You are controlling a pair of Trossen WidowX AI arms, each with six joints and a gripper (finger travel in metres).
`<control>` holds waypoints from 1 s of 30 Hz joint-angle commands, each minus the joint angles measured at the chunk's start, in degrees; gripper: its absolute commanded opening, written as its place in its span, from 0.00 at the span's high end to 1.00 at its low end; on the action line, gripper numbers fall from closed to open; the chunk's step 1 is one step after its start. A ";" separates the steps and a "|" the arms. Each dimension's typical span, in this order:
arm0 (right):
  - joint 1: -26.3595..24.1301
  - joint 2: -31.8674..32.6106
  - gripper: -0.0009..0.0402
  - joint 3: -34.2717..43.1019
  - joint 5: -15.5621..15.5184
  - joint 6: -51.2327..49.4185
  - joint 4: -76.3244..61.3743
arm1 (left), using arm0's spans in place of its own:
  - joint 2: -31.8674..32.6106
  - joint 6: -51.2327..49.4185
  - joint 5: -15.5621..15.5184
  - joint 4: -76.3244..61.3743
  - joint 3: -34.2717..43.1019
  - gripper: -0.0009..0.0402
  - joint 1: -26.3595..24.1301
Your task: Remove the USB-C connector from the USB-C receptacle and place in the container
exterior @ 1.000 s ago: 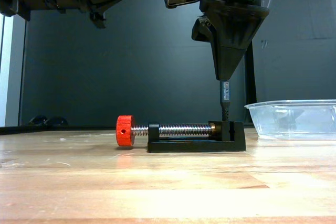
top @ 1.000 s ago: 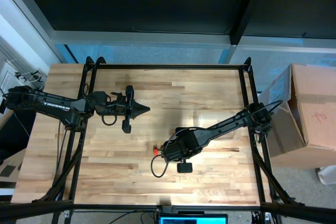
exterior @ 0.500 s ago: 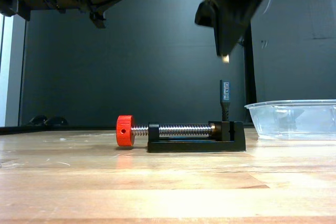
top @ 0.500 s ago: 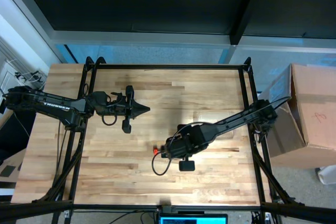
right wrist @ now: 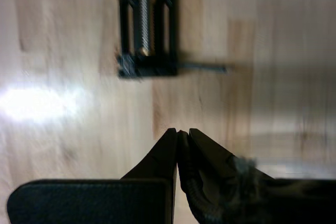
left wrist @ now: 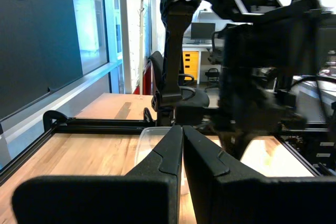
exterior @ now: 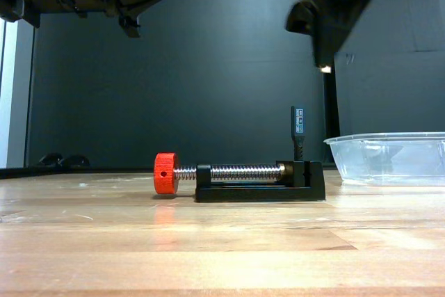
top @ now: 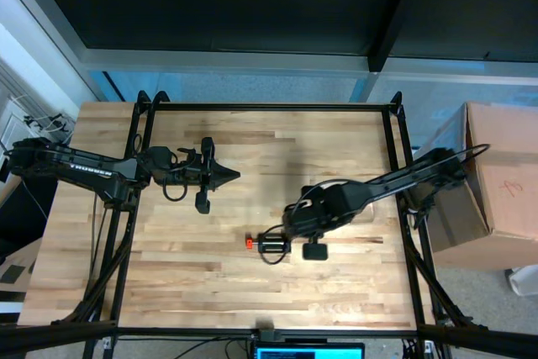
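My right gripper (exterior: 325, 67) hangs high above the table, up and to the right of the black vise (exterior: 261, 189). It is shut on the USB-C connector (exterior: 325, 69), whose pale metal tip pokes out below the fingertips. The connector is clear of its seat. The black USB-C receptacle (exterior: 298, 122) still stands upright in the vise. The clear plastic container (exterior: 386, 158) sits to the right of the vise, lower than the gripper. In the high view my right gripper (top: 292, 223) is just above-right of the vise (top: 273, 245). My left gripper (top: 231, 176) hovers at the left, shut and empty.
The vise has a red knob (exterior: 165, 173) at its left end and a steel screw (exterior: 236, 172). A black metal frame (top: 269, 108) borders the table. A cardboard box (top: 496, 182) stands off the table's right side.
The right gripper has risen off the receptacle with the connector in it and moved right toward the container. The connector has come out of its seat. The left arm has not moved.
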 commanded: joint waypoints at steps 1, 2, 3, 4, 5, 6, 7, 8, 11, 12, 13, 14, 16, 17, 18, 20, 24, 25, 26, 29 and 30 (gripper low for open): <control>-1.25 -5.35 0.98 -6.71 0.02 0.02 1.77 | 0.00 0.00 0.02 0.00 0.02 0.98 0.02; -1.73 -6.88 0.98 -8.63 0.02 0.02 1.92 | 0.00 0.00 0.02 0.00 0.02 0.98 0.00; -2.32 -8.33 0.98 -10.51 0.02 0.02 1.95 | 0.00 0.00 0.02 0.00 0.02 0.98 0.02; -2.82 -10.03 0.98 -12.50 0.00 0.02 1.97 | 0.02 0.00 0.02 0.02 0.02 0.98 0.02; -3.39 -11.41 0.98 -14.27 0.00 0.04 2.01 | 0.02 0.00 0.02 0.00 0.02 0.98 0.00; -4.00 -12.85 0.98 -16.04 -0.02 0.17 2.01 | 0.00 0.00 0.02 0.02 0.02 0.98 0.02; -4.55 -14.29 0.98 -17.75 -0.02 0.48 1.97 | 0.00 0.00 0.02 0.02 0.02 0.98 0.02; -5.14 -15.52 0.98 -19.50 -0.04 0.44 1.97 | 0.00 0.00 0.02 0.02 0.02 0.98 0.00; -6.95 -19.12 0.97 -24.76 -0.09 0.46 1.97 | 0.00 0.00 0.02 0.00 0.02 0.98 0.00; -7.45 -20.02 0.97 -26.40 -0.09 0.46 1.88 | 0.00 0.00 0.02 0.00 0.02 0.98 0.02; -7.89 -20.79 0.96 -27.98 -0.17 0.44 1.86 | 0.00 0.00 0.02 0.00 0.02 0.98 0.02; -8.28 -21.42 0.96 -29.55 -0.26 0.44 1.88 | 0.00 0.00 0.02 0.02 0.02 0.98 0.00; -9.14 -22.25 0.94 -32.33 -0.26 0.44 1.95 | 0.00 0.00 0.02 0.02 0.02 0.98 0.02; -9.62 -22.53 0.93 -33.62 -0.26 0.44 1.97 | 0.00 0.00 0.02 0.02 0.02 0.98 0.00; -10.01 -22.62 0.91 -34.86 -0.50 0.44 1.97 | 0.00 0.00 0.02 0.00 0.02 0.98 0.02; -10.43 -22.62 0.88 -36.92 -0.57 0.44 2.05 | 0.00 0.00 0.02 0.02 0.02 0.98 0.00; -10.54 -22.60 0.76 -39.45 -0.63 0.46 4.07 | 0.00 0.00 0.02 0.02 0.02 0.98 0.02; -10.54 -22.60 0.72 -39.67 -0.66 0.46 4.61 | 0.00 0.00 0.02 0.00 0.02 0.98 0.02; -10.60 -22.60 0.69 -39.71 -0.66 0.46 4.81 | 0.00 0.00 0.02 0.00 0.02 0.98 0.00; -10.84 -22.60 0.57 -39.69 -0.63 0.46 4.87 | 0.00 0.00 0.02 0.00 0.02 0.98 0.00; -10.93 -22.60 0.53 -39.69 -0.63 0.46 4.87 | 0.00 0.00 0.02 0.02 0.02 0.98 0.00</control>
